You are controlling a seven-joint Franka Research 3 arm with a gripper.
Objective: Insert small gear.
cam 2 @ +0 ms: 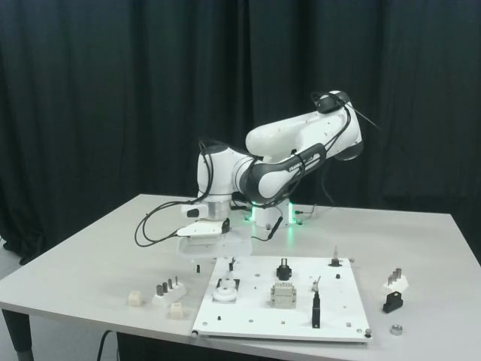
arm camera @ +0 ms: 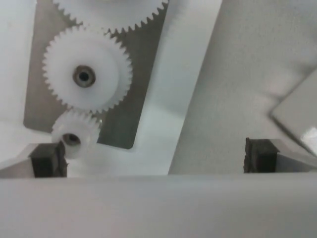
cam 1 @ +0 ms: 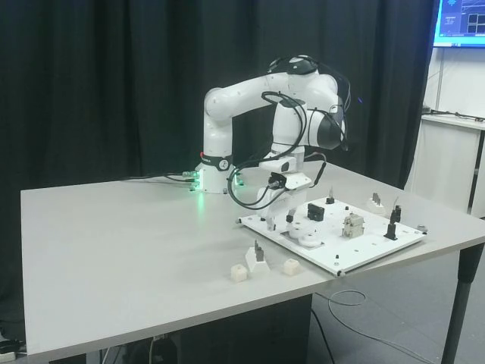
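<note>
In the wrist view the small white gear (arm camera: 74, 135) sits on a peg in the grey recess of the white board (arm camera: 171, 99), its teeth meshing with the medium gear (arm camera: 87, 69). A larger gear (arm camera: 116, 12) shows above that. My gripper (arm camera: 153, 157) is open wide with nothing between the fingers. One black pad (arm camera: 48, 159) stands right beside the small gear, the other pad (arm camera: 259, 155) over the grey table. In the room views the gripper (cam 1: 280, 221) (cam 2: 215, 265) hangs low at the board's corner nearest the arm's base, by the gear stack (cam 1: 305, 231) (cam 2: 225, 289).
The white board (cam 2: 338, 320) carries several black and grey fittings. Small white blocks (cam 1: 239, 272) (cam 1: 289, 266) and a peg holder (cam 1: 258, 258) lie on the table in front of the board. More small parts (cam 2: 396, 282) rest beyond its other side.
</note>
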